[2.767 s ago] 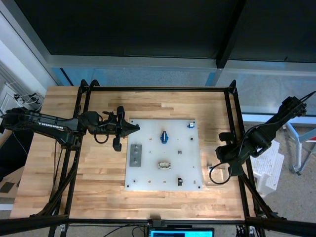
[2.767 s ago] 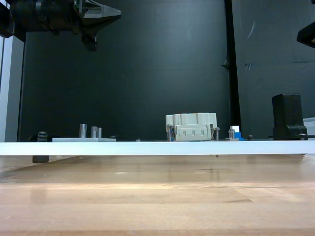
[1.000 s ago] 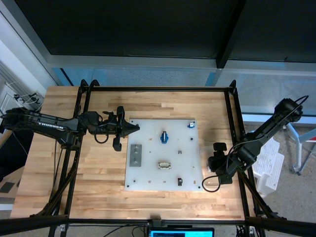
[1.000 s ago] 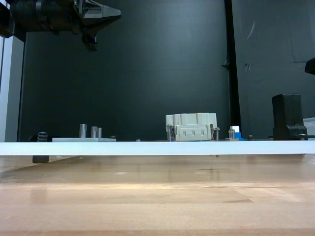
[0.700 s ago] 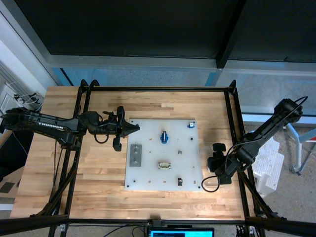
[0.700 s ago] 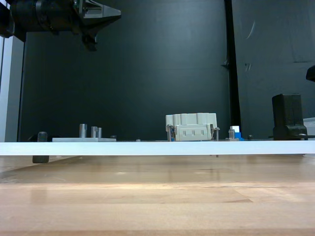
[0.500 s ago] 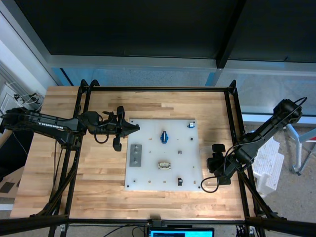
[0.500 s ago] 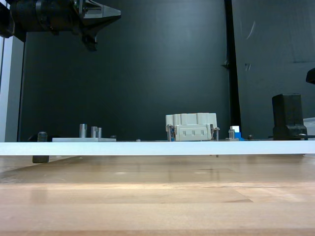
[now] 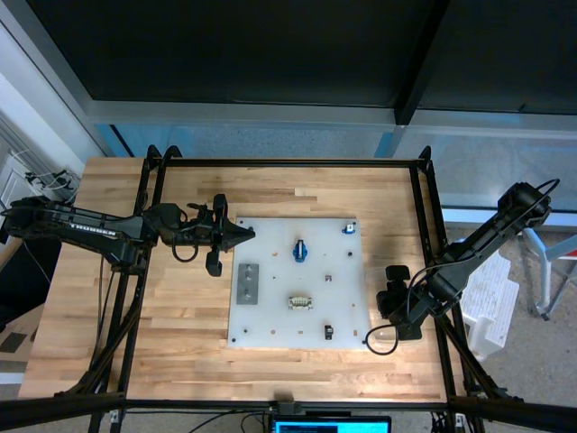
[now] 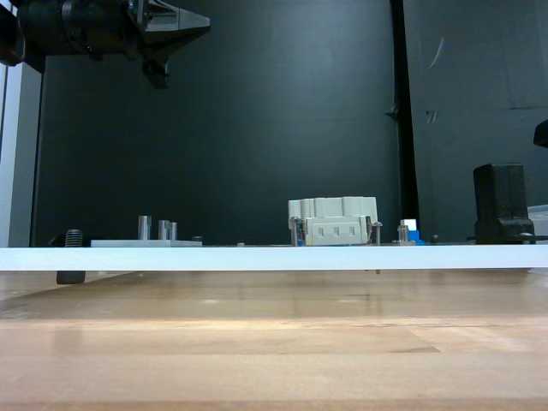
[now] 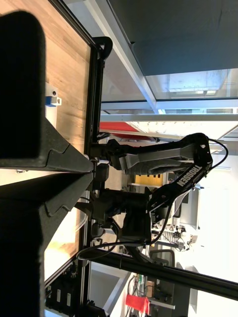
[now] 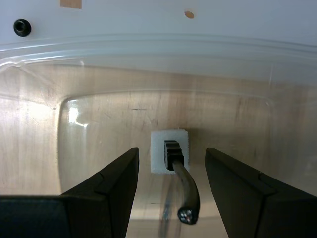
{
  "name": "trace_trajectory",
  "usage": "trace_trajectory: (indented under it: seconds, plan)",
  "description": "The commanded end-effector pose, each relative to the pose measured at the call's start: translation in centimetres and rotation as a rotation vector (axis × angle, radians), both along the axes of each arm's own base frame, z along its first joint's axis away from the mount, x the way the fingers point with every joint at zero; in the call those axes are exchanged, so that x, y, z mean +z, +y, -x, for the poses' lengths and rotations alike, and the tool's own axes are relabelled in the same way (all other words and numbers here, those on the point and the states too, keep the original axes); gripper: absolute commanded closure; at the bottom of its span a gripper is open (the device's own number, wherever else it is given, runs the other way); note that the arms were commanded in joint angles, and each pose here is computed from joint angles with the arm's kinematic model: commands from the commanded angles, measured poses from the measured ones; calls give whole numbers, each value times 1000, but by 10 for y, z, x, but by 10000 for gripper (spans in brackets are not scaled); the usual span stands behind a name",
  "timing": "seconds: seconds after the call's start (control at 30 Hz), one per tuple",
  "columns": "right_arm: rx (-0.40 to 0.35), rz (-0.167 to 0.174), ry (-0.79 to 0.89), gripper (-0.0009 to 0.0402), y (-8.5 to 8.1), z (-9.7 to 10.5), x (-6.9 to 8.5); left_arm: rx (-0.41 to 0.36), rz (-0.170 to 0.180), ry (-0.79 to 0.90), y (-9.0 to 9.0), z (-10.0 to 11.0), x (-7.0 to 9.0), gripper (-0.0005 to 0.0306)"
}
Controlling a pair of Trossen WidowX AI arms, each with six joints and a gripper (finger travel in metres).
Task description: Pick the USB connector and install on taskboard
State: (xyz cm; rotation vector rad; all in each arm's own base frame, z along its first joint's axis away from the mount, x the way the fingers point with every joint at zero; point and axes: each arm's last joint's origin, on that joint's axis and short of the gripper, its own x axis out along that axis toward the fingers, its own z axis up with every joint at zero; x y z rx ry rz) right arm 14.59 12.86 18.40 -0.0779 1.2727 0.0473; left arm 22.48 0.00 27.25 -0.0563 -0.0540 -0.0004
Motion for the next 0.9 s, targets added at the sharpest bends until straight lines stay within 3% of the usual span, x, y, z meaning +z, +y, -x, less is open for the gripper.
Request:
trace_trajectory:
  seconds: [0.03,0.9]
  plan:
    - [0,-1,-2,211,0,-1,1,0,0,0,0,0,0,300]
    - [23,15,7,312,1,-2,-1,0,0,0,0,0,0,300]
